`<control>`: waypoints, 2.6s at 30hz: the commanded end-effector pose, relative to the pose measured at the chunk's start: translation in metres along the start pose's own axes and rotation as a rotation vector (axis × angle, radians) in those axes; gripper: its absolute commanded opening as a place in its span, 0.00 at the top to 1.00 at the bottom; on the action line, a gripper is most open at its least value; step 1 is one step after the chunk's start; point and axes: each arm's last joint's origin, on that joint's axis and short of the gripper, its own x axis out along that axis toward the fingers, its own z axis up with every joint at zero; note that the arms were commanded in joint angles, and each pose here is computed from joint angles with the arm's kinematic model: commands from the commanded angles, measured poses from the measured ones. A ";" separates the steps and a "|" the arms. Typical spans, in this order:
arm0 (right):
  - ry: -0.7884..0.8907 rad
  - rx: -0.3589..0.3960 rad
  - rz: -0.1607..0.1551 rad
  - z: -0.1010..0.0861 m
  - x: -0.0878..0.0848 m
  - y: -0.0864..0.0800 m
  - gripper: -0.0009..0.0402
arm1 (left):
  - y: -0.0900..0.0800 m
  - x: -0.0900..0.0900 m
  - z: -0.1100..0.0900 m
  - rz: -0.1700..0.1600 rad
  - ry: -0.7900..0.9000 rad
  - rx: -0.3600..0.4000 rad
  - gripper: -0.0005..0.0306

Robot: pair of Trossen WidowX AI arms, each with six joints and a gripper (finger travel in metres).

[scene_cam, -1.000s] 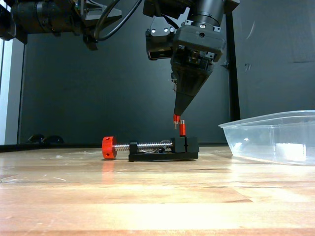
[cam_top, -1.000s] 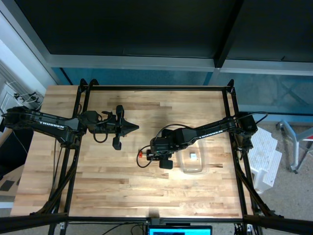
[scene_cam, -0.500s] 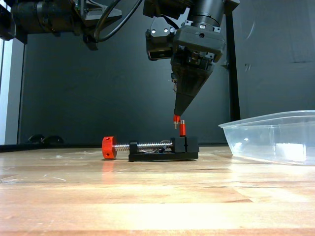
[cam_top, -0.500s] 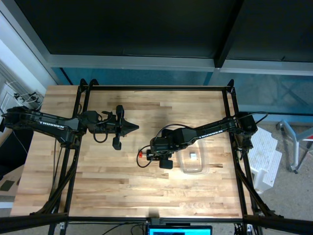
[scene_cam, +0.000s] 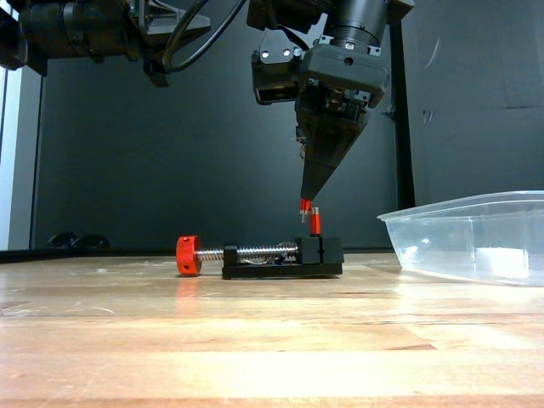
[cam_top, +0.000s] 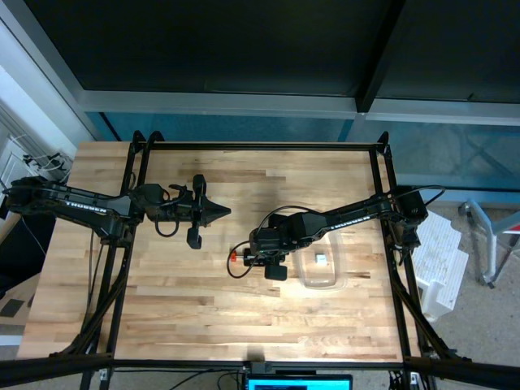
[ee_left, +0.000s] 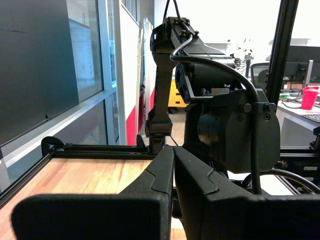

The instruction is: Pick the rca connector and install on the hub

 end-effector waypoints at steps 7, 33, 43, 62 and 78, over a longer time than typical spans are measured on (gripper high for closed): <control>-0.012 0.001 0.003 0.002 -0.004 0.000 0.97 | 0.000 0.000 0.000 0.000 0.000 0.000 0.98; 0.018 -0.006 0.000 0.001 -0.042 -0.003 0.97 | 0.000 0.000 0.000 0.000 0.000 0.000 0.98; 0.061 -0.037 -0.012 0.016 -0.033 0.001 0.97 | 0.000 0.000 0.000 0.000 0.000 0.000 0.98; 0.122 -0.045 -0.024 0.019 -0.022 0.003 0.97 | 0.000 0.000 0.000 0.000 0.000 0.000 0.98; 0.112 -0.047 -0.022 0.018 -0.018 0.004 0.97 | 0.000 0.000 0.000 0.000 0.000 0.000 0.98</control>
